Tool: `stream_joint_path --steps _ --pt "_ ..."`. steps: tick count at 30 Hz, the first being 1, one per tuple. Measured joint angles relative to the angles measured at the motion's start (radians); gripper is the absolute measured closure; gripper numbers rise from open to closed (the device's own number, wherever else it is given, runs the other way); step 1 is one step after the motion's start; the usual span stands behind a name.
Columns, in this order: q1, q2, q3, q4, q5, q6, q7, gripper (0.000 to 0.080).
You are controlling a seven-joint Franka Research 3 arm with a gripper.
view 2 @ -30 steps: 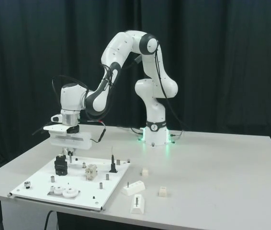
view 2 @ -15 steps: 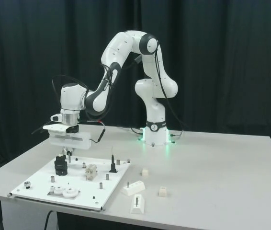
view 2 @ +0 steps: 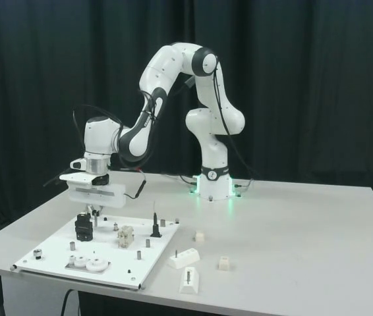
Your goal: Insert square peg 3.
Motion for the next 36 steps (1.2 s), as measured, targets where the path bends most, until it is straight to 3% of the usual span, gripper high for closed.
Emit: stream_joint_path --steps 36 --pt "0.007 0.026 0.000 0.002 -0.001 0.020 0.002 0.0730"
